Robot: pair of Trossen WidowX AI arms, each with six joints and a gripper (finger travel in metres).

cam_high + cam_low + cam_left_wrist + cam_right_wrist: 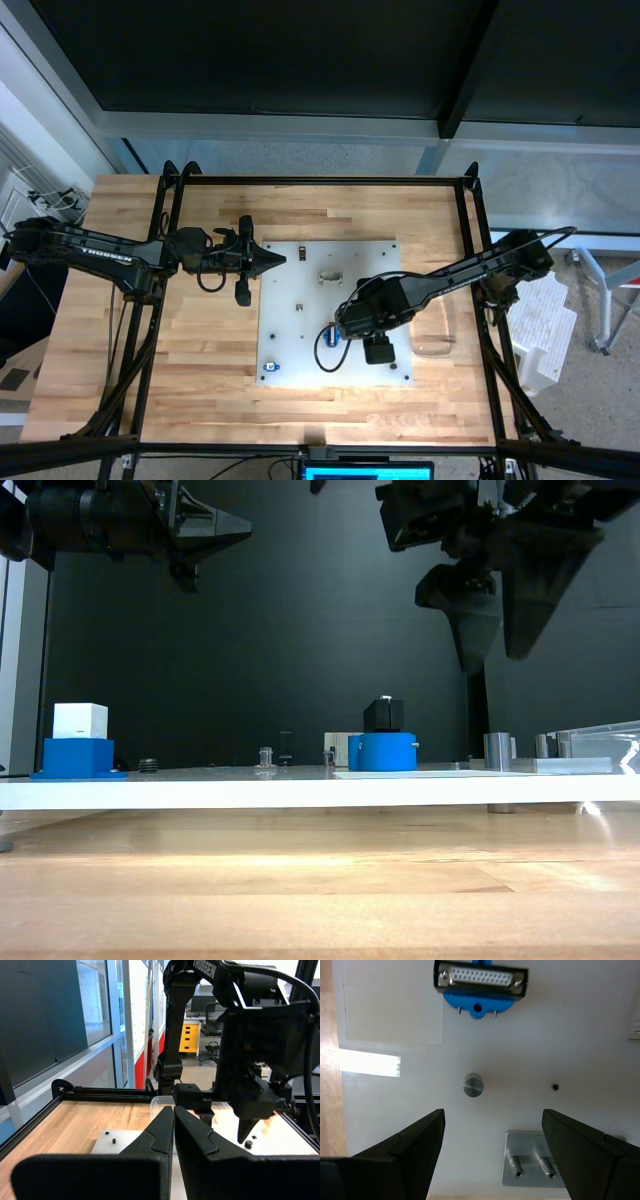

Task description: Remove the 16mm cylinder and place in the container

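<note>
Wooden table (180, 340) with the white task board (290, 345) in the middle. The left gripper (174, 1110) is up in the air by the board's left edge, fingers pressed together with nothing in them. The right gripper (493, 1115) hangs over the board's near right part, pointing down, fingers spread wide and empty. The clear container (438, 335) sits just beside the board's right edge. Grey metal block (530, 1165) and blue connector (480, 982) are on either side of the 16mm cylinder (473, 1084). It stands upright on the board below the right gripper's spread fingers, nothing touching it.
</note>
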